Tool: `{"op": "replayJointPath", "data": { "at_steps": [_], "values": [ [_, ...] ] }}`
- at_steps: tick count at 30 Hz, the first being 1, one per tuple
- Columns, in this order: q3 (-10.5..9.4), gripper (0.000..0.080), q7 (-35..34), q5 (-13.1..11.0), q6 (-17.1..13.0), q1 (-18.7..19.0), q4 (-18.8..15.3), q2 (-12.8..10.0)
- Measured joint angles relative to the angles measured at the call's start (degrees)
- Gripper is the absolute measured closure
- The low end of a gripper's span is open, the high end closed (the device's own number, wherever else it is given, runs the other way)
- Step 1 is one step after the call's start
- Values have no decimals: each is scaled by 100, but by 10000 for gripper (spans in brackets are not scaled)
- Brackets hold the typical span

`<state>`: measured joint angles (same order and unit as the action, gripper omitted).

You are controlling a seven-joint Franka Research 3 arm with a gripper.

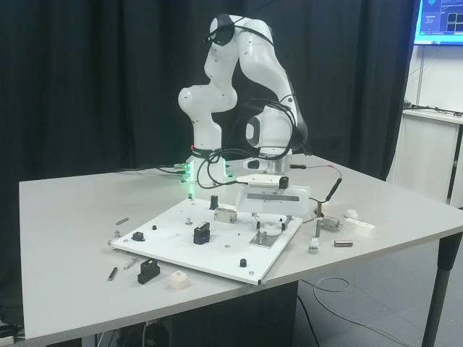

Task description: Remove large gear.

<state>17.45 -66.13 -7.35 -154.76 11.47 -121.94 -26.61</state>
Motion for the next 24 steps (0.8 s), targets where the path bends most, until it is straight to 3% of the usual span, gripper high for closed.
{"op": "replayJointPath", "data": {
  "at_steps": [11,24],
  "values": [
    [5,209,3,0,345,-30,106,113],
    [69,209,119,7,833,-53,150,474]
  ]
}}
